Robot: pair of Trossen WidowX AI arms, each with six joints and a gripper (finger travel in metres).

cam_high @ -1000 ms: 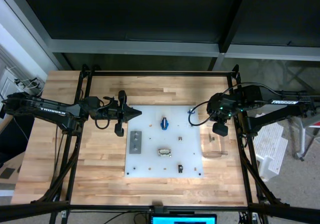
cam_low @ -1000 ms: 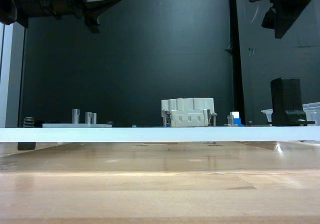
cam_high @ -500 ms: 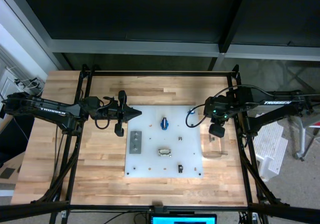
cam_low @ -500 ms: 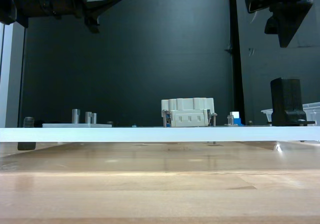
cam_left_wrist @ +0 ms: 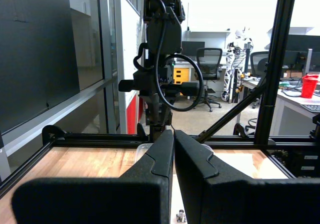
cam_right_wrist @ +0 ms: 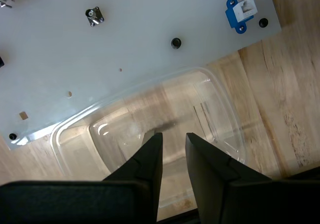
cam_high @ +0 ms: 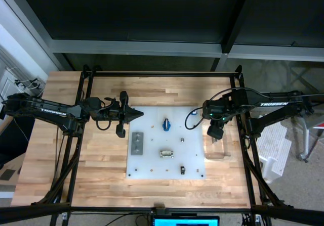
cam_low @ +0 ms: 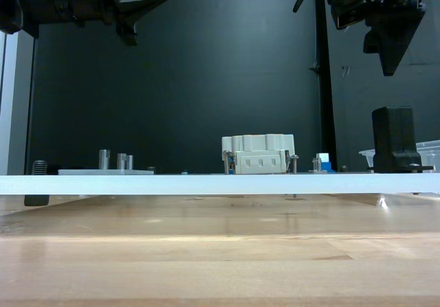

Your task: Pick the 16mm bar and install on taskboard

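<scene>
We take the bar [cam_high: 214, 140] to be the small grey piece lying free in the clear tray [cam_high: 225, 155], which sits on the table [cam_high: 101, 185] just beside the right edge of the white board [cam_high: 152, 160]. It is clear of any seat on the board, and no gripper holds it. It shows too small for us to tell which way its long axis runs.

The right gripper [cam_high: 213, 132] hangs high above the tray, pointing steeply down, so the bar lies almost straight below it. In the right wrist view, its fingers [cam_right_wrist: 150, 156] stand a narrow gap apart with nothing between them, and the tray's floor shows through the gap. In the low view this gripper [cam_low: 390, 60] is well above the board.

The left gripper [cam_high: 135, 114] hovers over the board's far left corner, well apart from the tray, and points level toward the right arm. Its fingers [cam_left_wrist: 160, 156] are pressed together and empty.

We judge the right arm much the nearer, so the pick should be mostly a straight descent, once its fingers are spread and squared across the bar.
</scene>
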